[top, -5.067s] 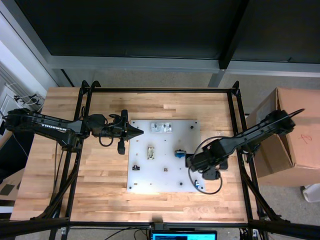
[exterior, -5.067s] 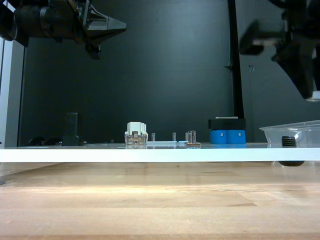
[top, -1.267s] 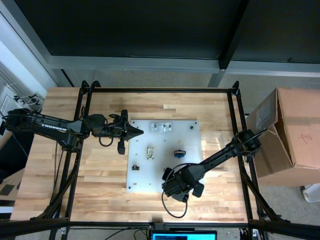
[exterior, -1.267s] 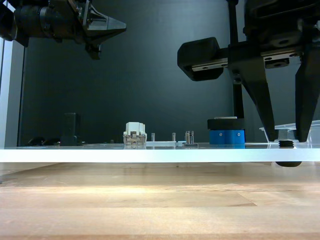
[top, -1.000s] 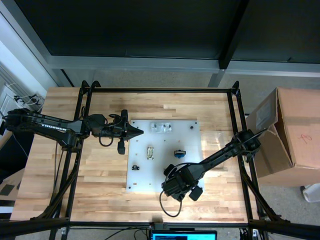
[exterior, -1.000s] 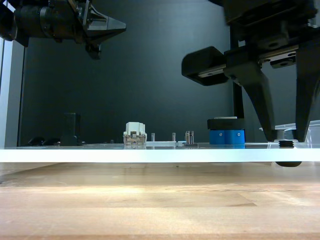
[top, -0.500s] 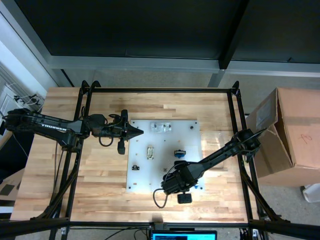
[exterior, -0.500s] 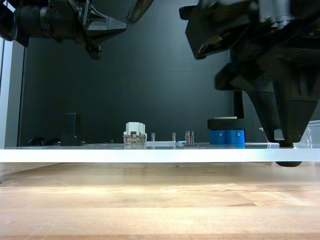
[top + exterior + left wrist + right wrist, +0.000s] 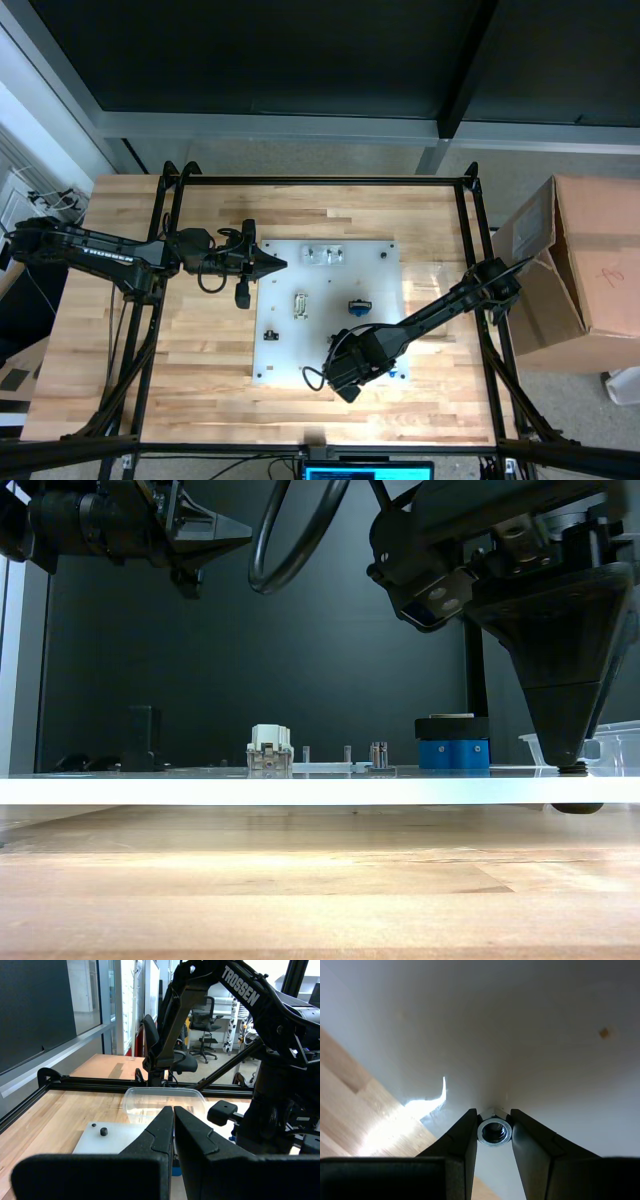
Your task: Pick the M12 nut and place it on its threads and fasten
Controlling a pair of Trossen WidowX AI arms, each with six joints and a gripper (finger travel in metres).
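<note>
The silver M12 nut (image 9: 494,1131) is gripped between the fingertips of my right gripper (image 9: 494,1125), close above the white board (image 9: 545,1035). In the low view my right gripper (image 9: 568,763) points straight down onto the black stud (image 9: 573,771). Only a thin black sliver of the stud shows under the tips. The nut is at the stud's top; I cannot tell how far down it is. My left gripper (image 9: 245,527) hovers high over the board's far left edge (image 9: 275,263), shut and holding nothing.
A clear tray (image 9: 615,742) stands behind the stud, off the board's right side (image 9: 165,1102). On the board (image 9: 300,350) are a blue block (image 9: 454,753), a cream connector (image 9: 271,748) and small silver posts (image 9: 383,753). A cardboard box (image 9: 585,270) stands at the table's right.
The right arm came from the tray to the stud and lowered onto it. In the last half second its wrist turned in place, swinging its cable loop into the low view. The left arm has not moved.
</note>
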